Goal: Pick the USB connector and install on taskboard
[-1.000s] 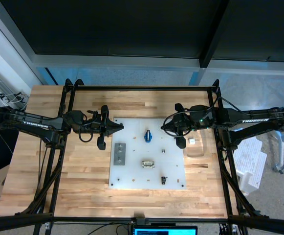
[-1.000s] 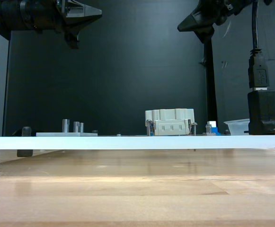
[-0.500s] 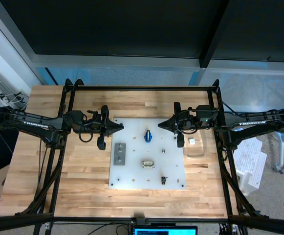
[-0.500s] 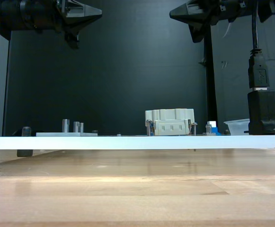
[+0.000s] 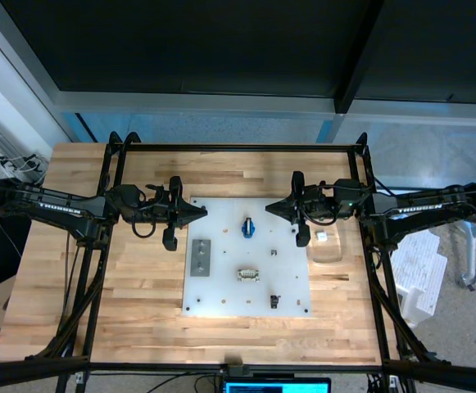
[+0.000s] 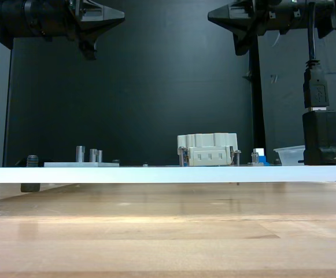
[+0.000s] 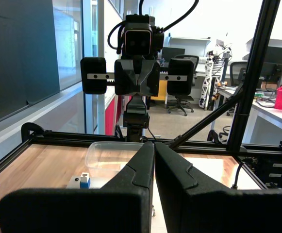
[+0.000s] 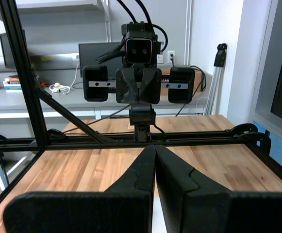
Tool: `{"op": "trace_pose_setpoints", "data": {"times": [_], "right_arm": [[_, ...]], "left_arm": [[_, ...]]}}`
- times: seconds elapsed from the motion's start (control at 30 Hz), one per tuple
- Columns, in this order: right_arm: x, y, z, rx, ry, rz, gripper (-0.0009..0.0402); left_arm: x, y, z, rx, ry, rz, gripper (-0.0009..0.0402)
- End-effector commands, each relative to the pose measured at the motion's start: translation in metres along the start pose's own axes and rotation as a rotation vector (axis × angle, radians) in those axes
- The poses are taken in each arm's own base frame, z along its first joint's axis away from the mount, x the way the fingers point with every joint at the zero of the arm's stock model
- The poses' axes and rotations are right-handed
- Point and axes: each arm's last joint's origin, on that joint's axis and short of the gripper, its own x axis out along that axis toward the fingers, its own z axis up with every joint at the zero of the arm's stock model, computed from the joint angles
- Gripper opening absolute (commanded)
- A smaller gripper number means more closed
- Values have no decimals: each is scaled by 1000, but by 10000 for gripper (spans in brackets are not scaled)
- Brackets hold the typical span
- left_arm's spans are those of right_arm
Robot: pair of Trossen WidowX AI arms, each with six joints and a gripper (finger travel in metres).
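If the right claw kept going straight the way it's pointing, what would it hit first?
Likely the left gripper, which faces the right gripper head-on, both shut, high over the taskboard; nothing shows between them.

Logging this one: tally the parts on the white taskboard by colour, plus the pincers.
Blue part: 1
Grey block: 1
Beige connector: 1
Black part: 1
Tiny unclear piece: 1
Pincers: 2 (left pincer shut, raised near the taskboard's far left; right pincer shut, raised near its far right)
Total: 7
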Motion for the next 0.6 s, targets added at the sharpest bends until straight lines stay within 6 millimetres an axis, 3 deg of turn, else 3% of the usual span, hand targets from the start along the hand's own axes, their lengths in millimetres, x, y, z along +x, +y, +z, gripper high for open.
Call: {"op": "trace_pose_setpoints", "data": {"times": [0.03,0.6], "right_arm": [[-1,0,-3,9,-7,-2,0],[-4,0,-8,12,-32,2,0]], "left_arm": [[0,0,0,0,0,0,0],[0,0,0,0,0,0,0]]}}
